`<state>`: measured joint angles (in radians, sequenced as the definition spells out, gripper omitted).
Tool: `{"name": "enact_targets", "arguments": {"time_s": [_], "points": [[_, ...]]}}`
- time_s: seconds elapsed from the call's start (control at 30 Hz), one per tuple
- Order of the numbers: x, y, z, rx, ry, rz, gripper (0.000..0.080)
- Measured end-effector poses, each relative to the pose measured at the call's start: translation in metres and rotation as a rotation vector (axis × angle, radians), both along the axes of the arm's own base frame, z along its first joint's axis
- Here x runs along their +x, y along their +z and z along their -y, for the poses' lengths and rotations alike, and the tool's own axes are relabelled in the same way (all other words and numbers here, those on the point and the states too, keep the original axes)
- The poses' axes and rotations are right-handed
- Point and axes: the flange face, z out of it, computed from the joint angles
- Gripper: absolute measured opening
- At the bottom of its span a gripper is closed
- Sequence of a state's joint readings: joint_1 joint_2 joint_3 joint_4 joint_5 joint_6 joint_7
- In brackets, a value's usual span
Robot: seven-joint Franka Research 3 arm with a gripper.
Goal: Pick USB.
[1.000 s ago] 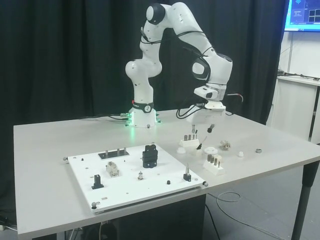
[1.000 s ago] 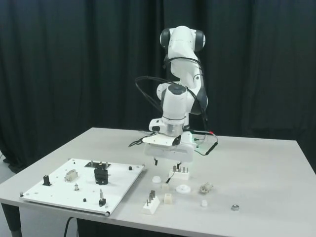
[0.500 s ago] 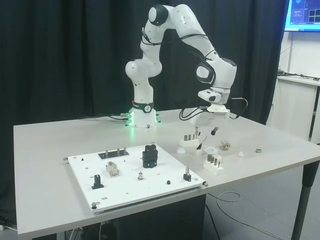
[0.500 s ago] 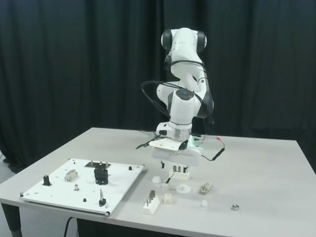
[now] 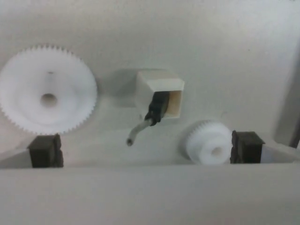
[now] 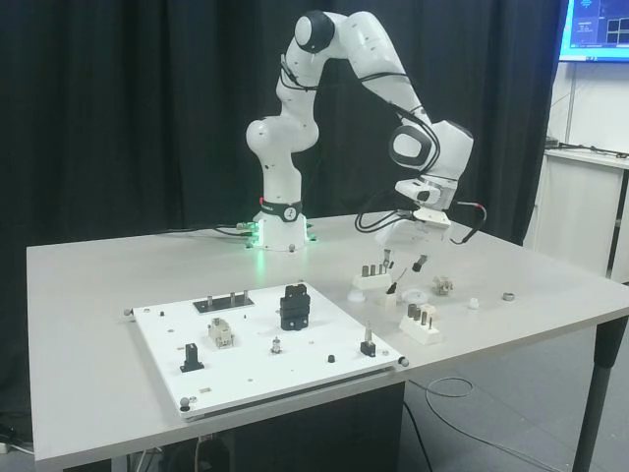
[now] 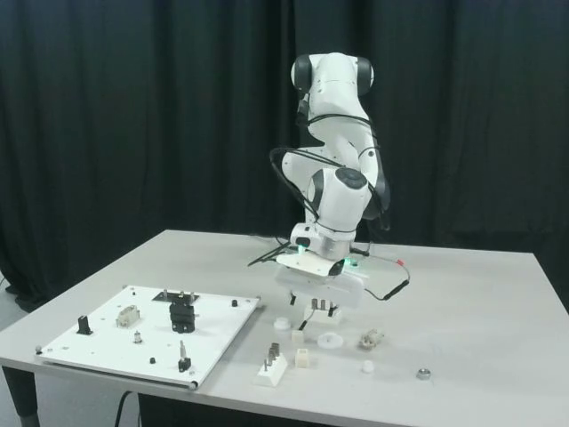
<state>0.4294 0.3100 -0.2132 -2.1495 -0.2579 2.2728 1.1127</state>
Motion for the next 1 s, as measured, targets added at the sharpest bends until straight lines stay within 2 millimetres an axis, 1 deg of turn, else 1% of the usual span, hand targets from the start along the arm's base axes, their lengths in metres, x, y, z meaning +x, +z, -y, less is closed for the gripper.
{"name": "enact_targets", "arguments": {"time_s": [0.17,0.63,1.0], "points": [[0.000,-0.002,0.002,-0.012,-0.001,0.004,0.0800],[0.003,-0.010,0.016,0.012,-0.010,-0.004,0.0800],[0.001,-0.014,0.012,0.021,-0.011,-0.013,0.0800]]}}
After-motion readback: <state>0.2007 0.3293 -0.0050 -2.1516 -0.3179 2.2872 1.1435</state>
